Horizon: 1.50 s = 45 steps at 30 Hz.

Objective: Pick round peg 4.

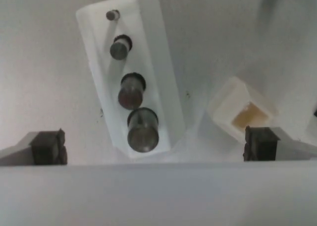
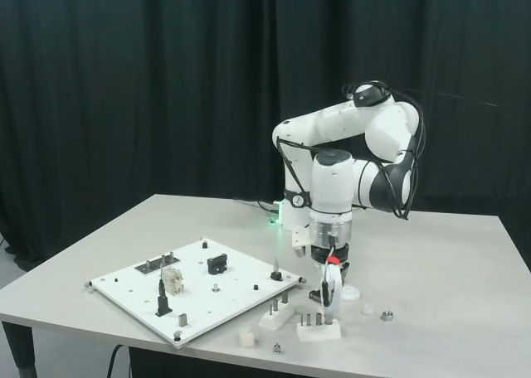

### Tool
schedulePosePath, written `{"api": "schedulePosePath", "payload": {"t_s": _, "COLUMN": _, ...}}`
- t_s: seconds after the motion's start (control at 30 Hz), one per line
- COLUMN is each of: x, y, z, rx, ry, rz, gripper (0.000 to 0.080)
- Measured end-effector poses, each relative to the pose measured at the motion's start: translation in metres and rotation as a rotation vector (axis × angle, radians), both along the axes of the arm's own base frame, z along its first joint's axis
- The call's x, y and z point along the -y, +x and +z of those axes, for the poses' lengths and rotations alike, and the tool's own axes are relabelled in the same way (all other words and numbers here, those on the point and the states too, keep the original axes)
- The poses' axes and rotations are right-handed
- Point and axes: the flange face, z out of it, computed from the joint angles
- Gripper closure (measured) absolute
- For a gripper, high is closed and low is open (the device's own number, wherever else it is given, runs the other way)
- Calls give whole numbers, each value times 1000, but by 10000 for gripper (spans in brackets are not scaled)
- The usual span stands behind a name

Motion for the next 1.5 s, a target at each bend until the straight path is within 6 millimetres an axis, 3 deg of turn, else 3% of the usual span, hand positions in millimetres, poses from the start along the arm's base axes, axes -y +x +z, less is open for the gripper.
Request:
{"api": "schedulePosePath", "payload": {"t_s": 0.8, "x": -8, "y": 11, "z": -26, "rx": -53, "ry": -20, "rz": 47, "gripper": 3}}
{"api": "schedulePosePath", "payload": {"t_s": 0.83, "x": -8, "y": 11, "z": -27, "rx": -54, "ry": -21, "rz": 48, "gripper": 118}}
{"api": "schedulePosePath", "payload": {"t_s": 0.97, "x": -8, "y": 12, "z": -28, "rx": -59, "ry": -26, "rz": 51, "gripper": 118}}
{"api": "schedulePosePath", "payload": {"t_s": 1.0, "x": -7, "y": 12, "z": -28, "rx": -60, "ry": -27, "rz": 51, "gripper": 282}}
{"api": "schedulePosePath", "payload": {"t_s": 1.17, "x": -7, "y": 12, "z": -28, "rx": -60, "ry": -27, "rz": 48, "gripper": 282}}
{"api": "schedulePosePath", "payload": {"t_s": 1.2, "x": -7, "y": 12, "z": -28, "rx": -59, "ry": -27, "rz": 47, "gripper": 474}}
{"api": "schedulePosePath", "payload": {"t_s": 1.37, "x": -7, "y": 14, "z": -26, "rx": -56, "ry": -26, "rz": 47, "gripper": 474}}
{"api": "schedulePosePath", "payload": {"t_s": 1.4, "x": -7, "y": 14, "z": -26, "rx": -56, "ry": -25, "rz": 47, "gripper": 638}}
{"api": "schedulePosePath", "payload": {"t_s": 1.5, "x": -8, "y": 15, "z": -24, "rx": -54, "ry": -24, "rz": 44, "gripper": 638}}
